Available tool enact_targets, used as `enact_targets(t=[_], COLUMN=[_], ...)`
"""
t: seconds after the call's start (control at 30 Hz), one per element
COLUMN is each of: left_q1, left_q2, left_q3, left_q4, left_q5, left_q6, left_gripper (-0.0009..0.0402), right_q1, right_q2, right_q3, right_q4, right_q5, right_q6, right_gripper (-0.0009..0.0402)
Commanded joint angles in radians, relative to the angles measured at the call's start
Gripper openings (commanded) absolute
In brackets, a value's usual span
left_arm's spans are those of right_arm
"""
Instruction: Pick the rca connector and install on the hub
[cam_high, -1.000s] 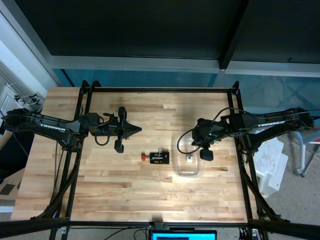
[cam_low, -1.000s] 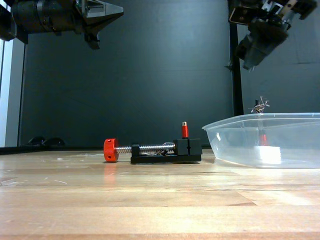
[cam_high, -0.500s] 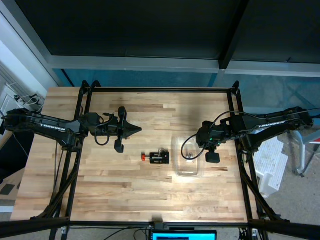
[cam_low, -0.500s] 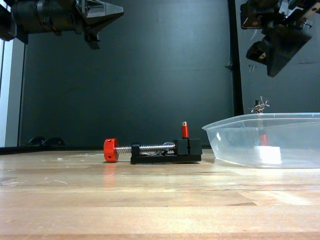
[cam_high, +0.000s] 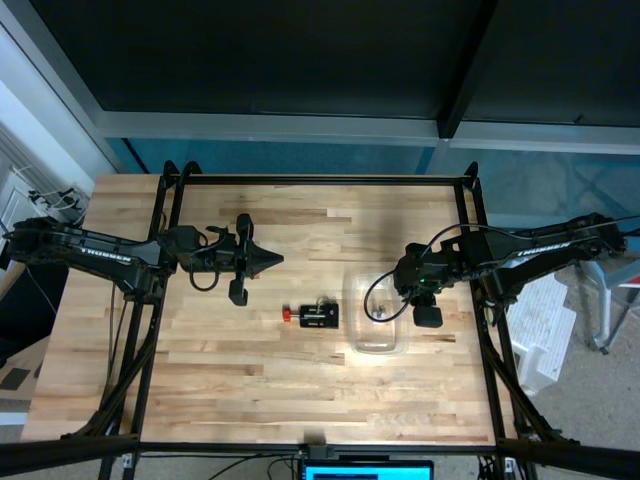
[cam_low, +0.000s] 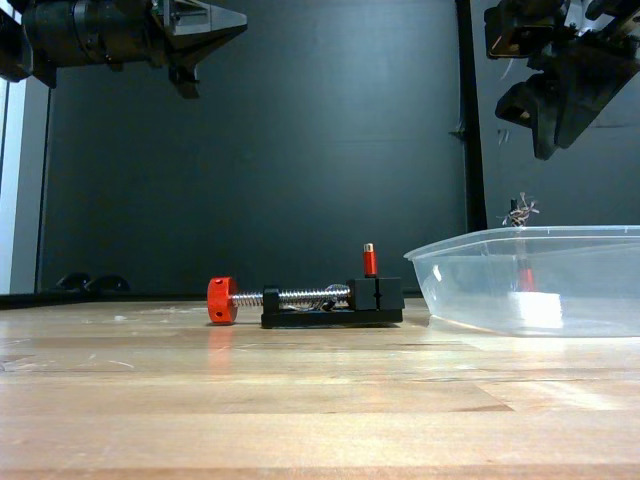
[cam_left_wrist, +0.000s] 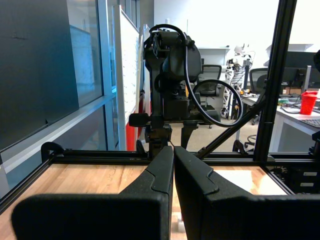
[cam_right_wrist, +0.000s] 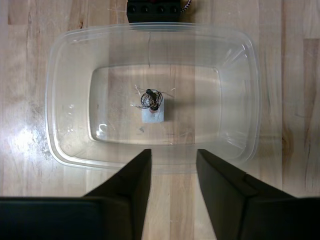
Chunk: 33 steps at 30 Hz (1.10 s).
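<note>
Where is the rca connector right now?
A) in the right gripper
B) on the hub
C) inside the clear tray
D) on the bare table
C: the rca connector lies inside the clear tray, the open right gripper hangs above it, and the left gripper hangs shut over the left of the table.

Looking down on the counter (cam_high: 250, 380) from above its near edge. Looking level at counter height, close to the hub (cam_low: 330, 300) and tray (cam_low: 520, 285). Looking along the left gripper (cam_left_wrist: 173, 148), high at left, toward the right arm (cam_left_wrist: 167, 75); along the right gripper (cam_right_wrist: 172, 152), straight down into that tray.
</note>
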Motion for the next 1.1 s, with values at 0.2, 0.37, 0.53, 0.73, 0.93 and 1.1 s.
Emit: enact_targets(t=[0.2, 0.37, 0.53, 0.73, 0.93, 1.1], left_q1=[0.000, 0.000, 0.000, 0.000, 0.000, 0.000], left_q2=[0.000, 0.000, 0.000, 0.000, 0.000, 0.000], left_q3=[0.000, 0.000, 0.000, 0.000, 0.000, 0.000], left_q4=[0.000, 0.001, 0.000, 0.000, 0.000, 0.001], left_q5=[0.000, 0.000, 0.000, 0.000, 0.000, 0.000], left_q6=[0.000, 0.000, 0.000, 0.000, 0.000, 0.000], left_gripper=[0.0000, 0.0000, 0.0000, 0.0000, 0.0000, 0.0000], right_q1=[0.012, 0.019, 0.027, 0.048, 0.065, 0.075], right_q2=[0.034, 0.071, 0.121, 0.176, 0.230, 0.275], right_q3=[-0.001, -0.001, -0.001, -0.001, -0.001, -0.002], right_q4=[-0.010, -0.011, -0.009, -0.004, 0.010, 0.037], right_q5=[0.008, 0.008, 0.008, 0.008, 0.008, 0.008], right_q6=[0.037, 0.050, 0.055, 0.057, 0.069, 0.076], right_gripper=[0.0197, 0.0213, 0.0217, 0.0217, 0.0217, 0.0216])
